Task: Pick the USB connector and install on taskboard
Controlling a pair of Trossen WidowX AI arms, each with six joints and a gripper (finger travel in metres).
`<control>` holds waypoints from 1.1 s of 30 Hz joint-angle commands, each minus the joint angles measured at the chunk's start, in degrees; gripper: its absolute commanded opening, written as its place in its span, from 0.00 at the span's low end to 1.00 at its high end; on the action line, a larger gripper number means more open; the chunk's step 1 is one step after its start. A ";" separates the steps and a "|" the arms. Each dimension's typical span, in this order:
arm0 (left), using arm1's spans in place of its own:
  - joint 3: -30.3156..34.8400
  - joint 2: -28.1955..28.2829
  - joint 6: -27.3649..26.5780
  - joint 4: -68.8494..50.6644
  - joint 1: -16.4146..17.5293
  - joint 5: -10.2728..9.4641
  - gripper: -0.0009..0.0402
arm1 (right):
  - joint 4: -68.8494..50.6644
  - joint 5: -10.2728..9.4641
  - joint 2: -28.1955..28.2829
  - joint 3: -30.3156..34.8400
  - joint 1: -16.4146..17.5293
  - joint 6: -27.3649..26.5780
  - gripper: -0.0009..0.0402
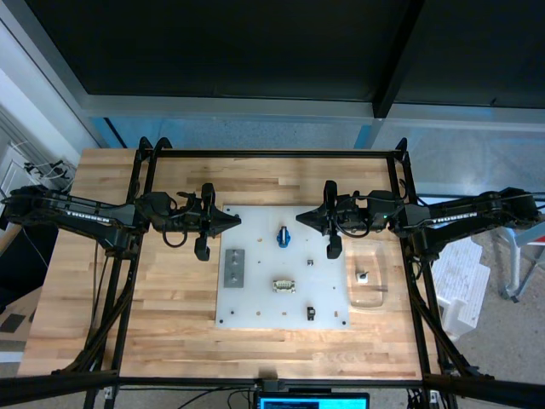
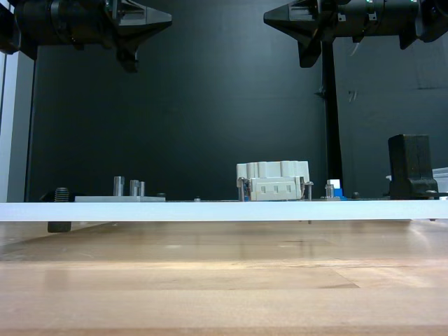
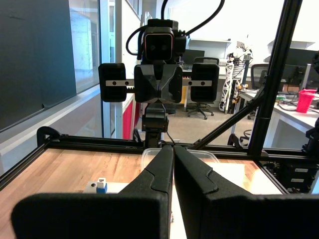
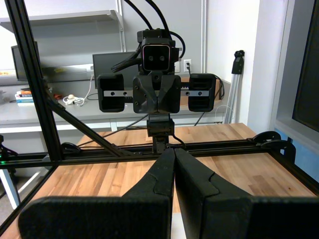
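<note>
High view, looking down on a wooden bench (image 1: 153,324) with a large white taskboard (image 1: 255,307) lying flat at its centre. Two black arms reach in from the sides and face each other across the far part of the board.

The left claw (image 1: 234,220) hangs over the board's far left corner. Its fingers are pressed together with nothing between them. The right claw (image 1: 300,218) hangs over the far part of the board, just right of an upright blue part (image 1: 283,236). Its fingers are also pressed together and hold nothing. The low view shows both claws high above the board, tips pointing inward with a gap between them.

The USB connector (image 1: 312,313), a tiny dark plug, stands upright on the taskboard near the board's near edge, right of centre. It is well apart from both claws.

Also on the board are a grey metal block (image 1: 233,267) toward the left and a silver multi-pin connector (image 1: 283,285) near the middle. A clear plastic tray (image 1: 370,300) sits just beside the board's right edge, with a small white piece (image 1: 361,277) inside it.
</note>
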 commanded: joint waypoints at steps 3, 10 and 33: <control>0.00 0.02 0.00 0.02 0.02 0.02 0.02 | 0.04 -3.56 -0.07 0.00 0.17 4.52 0.02; 0.00 0.02 0.00 0.02 0.04 0.00 0.02 | -9.94 -0.22 -4.04 0.44 0.33 5.18 0.02; 0.00 0.02 0.00 0.02 0.04 0.02 0.02 | -71.14 1.44 -16.11 13.35 2.69 5.01 0.02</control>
